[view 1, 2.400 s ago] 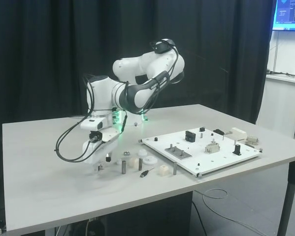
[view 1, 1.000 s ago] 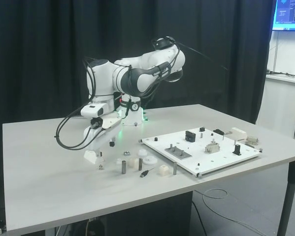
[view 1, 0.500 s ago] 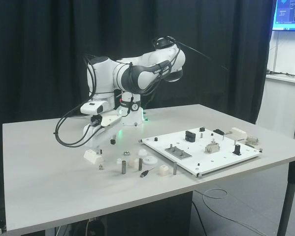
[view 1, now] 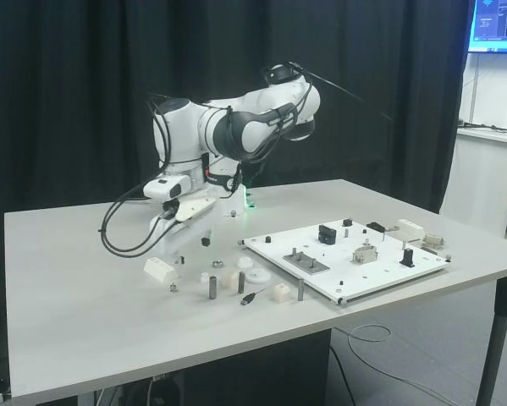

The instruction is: Remove round peg 1.

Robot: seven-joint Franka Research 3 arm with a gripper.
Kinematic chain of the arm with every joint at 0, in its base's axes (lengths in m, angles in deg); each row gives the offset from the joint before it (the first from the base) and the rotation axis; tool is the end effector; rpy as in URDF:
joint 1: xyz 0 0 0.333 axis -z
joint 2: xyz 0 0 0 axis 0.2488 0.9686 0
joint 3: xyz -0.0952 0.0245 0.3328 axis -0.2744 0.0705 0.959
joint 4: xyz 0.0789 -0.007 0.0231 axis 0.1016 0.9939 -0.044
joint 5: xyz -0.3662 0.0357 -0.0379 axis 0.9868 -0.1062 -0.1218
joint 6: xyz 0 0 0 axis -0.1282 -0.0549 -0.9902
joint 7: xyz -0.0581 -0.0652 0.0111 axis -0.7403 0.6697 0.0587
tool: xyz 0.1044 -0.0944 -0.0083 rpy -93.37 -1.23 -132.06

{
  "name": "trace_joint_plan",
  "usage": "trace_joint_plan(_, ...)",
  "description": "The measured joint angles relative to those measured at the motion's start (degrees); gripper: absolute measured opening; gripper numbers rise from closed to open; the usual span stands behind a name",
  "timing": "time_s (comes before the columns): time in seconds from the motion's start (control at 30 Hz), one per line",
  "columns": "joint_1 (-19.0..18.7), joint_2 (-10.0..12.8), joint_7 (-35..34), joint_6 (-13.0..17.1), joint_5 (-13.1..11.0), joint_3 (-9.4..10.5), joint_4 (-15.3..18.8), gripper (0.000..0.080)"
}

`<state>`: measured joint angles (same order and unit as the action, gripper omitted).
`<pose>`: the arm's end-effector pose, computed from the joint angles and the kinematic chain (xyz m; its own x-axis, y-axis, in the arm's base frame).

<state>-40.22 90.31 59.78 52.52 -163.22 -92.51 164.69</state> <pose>0.5563 -0.2981 0.2360 0.9563 -0.2737 -0.1025 -0.2860 -0.9486 -0.1357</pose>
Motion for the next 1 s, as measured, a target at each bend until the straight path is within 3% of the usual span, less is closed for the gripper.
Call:
trace_joint_plan(0.53,-7.3,0.0,-10.3,-9.8,0.5,-1.84,0.7,0.0800)
trace_joint_plan(0.83,-14.9,0.1,-12.4,-11.6,1.7,-2.48,4.7,0.0800)
trace_joint_plan(1.0,-19.9,0.1,-17.9,-11.6,1.3,-2.65,8.1,0.0800)
